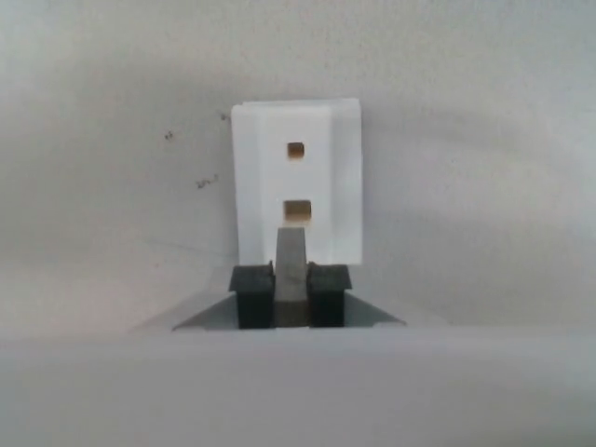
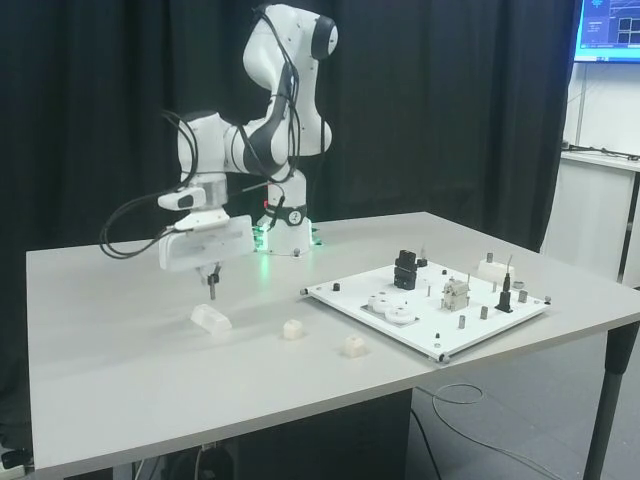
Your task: Insert square peg 2.
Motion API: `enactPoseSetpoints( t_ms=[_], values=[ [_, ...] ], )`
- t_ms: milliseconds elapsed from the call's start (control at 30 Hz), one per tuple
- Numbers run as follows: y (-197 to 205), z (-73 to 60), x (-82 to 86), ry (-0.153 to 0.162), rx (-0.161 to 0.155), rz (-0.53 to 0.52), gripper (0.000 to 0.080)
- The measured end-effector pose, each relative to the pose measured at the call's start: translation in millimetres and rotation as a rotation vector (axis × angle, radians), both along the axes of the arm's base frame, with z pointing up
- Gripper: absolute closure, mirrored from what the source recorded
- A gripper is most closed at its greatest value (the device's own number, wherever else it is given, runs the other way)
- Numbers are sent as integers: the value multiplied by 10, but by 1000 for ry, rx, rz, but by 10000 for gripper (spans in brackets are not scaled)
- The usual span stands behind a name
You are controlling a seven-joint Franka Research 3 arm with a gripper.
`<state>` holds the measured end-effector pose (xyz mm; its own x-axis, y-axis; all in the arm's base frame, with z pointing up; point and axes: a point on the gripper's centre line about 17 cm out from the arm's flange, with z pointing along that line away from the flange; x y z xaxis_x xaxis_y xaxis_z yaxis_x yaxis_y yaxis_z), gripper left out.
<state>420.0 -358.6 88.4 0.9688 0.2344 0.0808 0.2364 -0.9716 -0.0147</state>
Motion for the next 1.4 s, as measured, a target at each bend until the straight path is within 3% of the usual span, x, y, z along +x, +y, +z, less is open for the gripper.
enactPoseSetpoints(
  t_ms=[300, 1067, 1400],
  values=[
    [-28, 172, 1, -21, 6, -3, 730],
    [144, 303, 168, -28, 14, 50, 730],
    [362, 442, 272, -36, 57, -34, 730]
  ],
)
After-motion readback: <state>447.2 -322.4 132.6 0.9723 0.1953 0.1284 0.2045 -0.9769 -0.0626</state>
